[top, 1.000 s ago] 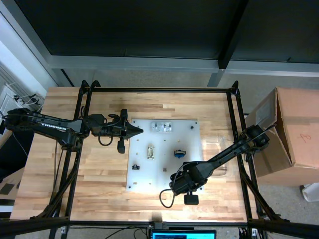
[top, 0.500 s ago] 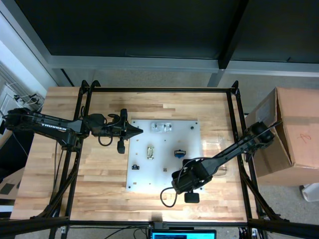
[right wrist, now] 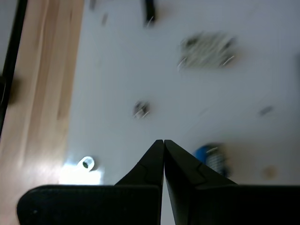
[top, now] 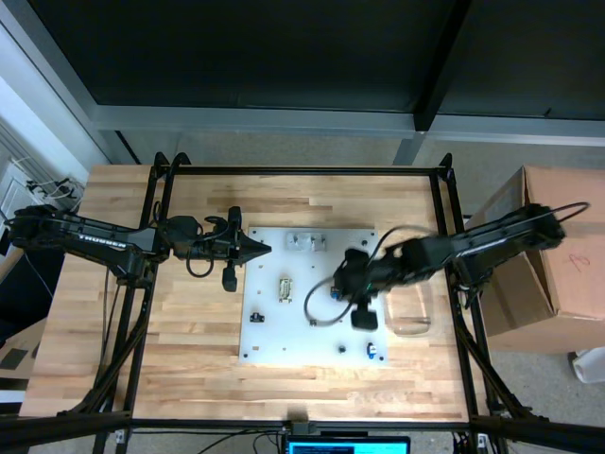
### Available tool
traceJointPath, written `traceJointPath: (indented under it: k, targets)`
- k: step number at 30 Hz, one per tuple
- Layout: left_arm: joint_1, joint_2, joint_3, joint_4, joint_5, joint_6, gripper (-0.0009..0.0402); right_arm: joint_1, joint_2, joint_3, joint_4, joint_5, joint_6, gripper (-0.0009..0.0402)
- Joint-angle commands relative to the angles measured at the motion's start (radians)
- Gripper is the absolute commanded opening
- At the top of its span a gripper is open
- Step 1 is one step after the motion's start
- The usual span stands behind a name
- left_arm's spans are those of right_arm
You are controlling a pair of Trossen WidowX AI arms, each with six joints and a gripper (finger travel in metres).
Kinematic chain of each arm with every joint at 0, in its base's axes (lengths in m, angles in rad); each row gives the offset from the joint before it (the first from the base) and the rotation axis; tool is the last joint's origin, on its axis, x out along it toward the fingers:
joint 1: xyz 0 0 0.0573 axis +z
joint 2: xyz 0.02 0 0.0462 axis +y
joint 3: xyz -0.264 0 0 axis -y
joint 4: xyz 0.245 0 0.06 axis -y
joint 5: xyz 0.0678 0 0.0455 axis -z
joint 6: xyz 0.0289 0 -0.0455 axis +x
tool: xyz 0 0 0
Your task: Pick the M12 nut and place it on its threads and fasten
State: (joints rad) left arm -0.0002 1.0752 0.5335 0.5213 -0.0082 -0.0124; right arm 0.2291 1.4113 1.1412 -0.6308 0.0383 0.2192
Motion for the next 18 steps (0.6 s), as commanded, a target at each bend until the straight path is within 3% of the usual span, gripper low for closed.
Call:
traceJointPath:
  k: [1,10,14,18]
  targets:
    - [0.0,0.0,0.0,0.0,0.0,0.0,0.0,-0.082,-0.11,-0.082,0.101,-0.003,-0.082,0.0]
    - [0.0,0.0,0.0,0.0,0.0,0.0,0.0,-0.266,-0.368,-0.292,0.449,-0.019,-0.209,0.0]
    - [0.0,0.0,0.0,0.0,0.0,0.0,0.0,-0.319,-0.445,-0.396,0.637,-0.107,-0.199,0.0]
    - [0.0,0.0,0.0,0.0,0.0,0.0,0.0,-0.325,-0.494,-0.485,0.782,-0.107,-0.179,0.0]
